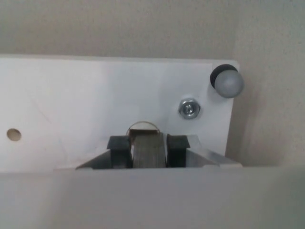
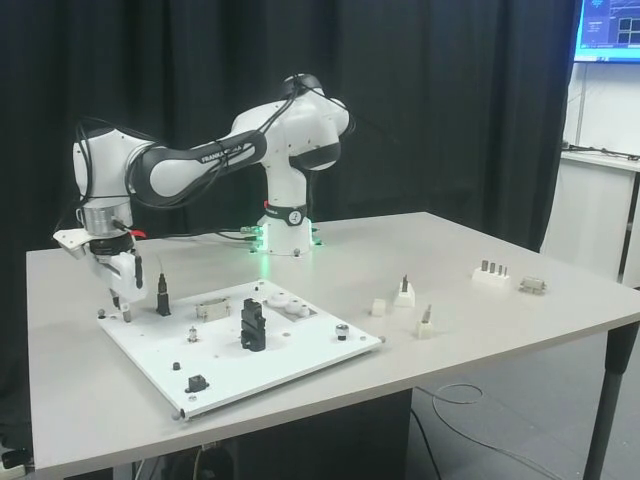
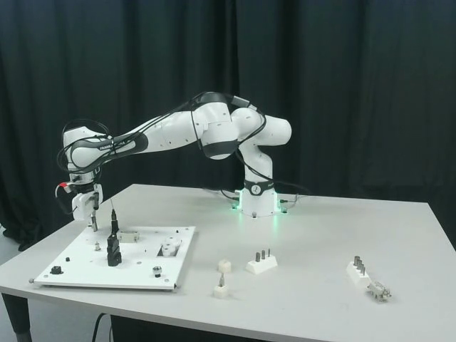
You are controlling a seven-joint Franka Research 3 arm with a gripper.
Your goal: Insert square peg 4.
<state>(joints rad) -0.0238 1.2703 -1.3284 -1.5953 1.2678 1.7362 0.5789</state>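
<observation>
- Blurred grey housing fills the near edge of the wrist view, and past it the jaws point(image 1: 148, 151) show two black rubbery pads point(image 1: 119, 151) pressed flat against either side of a smooth grey metal peg point(image 1: 148, 149) with straight, square-cut sides.
- Closed onto that peg, the jaws leave no gap beyond its width; the peg stands upright between them, its tip just at the white board point(image 1: 95, 105).
- Beneath the jaws the board is a flat, matte white plate with a sharp straight edge; a thin curved outline shows on it right at the peg's tip.
- Just beside the jaws sits a shiny hexagonal nut point(image 1: 189, 109) on the board, and a little further off a rounded grey knob point(image 1: 228, 82) on a black base near the board's corner.
- On the other side of the jaws, well apart, is a small round hole point(image 1: 14, 134) in the board.
- From the room, the white arm point(image 3: 164, 132) reaches out low and long from its base, elbow raised, wrist turned straight down over the far corner of the board on the grey worktop point(image 3: 320, 235).
- Near the jaws a slim dark pin point(image 3: 112, 217) stands upright on the board.
</observation>
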